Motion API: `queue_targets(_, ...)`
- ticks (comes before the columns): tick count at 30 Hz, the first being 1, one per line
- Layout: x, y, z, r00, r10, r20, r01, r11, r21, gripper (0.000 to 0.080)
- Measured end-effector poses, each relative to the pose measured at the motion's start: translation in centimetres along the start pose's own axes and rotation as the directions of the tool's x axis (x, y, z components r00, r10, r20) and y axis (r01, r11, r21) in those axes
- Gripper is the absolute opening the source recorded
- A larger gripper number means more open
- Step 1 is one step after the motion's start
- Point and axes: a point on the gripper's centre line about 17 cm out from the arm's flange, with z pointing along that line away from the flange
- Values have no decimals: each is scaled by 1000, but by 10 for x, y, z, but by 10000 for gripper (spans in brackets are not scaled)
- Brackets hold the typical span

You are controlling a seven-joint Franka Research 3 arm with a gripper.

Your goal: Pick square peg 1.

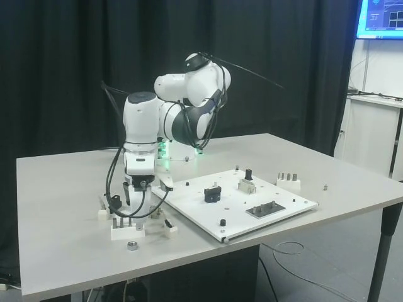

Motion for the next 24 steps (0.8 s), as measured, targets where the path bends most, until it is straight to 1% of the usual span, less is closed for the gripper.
queue_targets(10,-1,-7,7,1000,2,-6,-2,1000,20,800)
queue_targets(20,2,-12,18,1000,5,-29,-4,999,34,800)
queue_targets(24,-1,-15,21,1000,4,-26,-3,999,43,800)
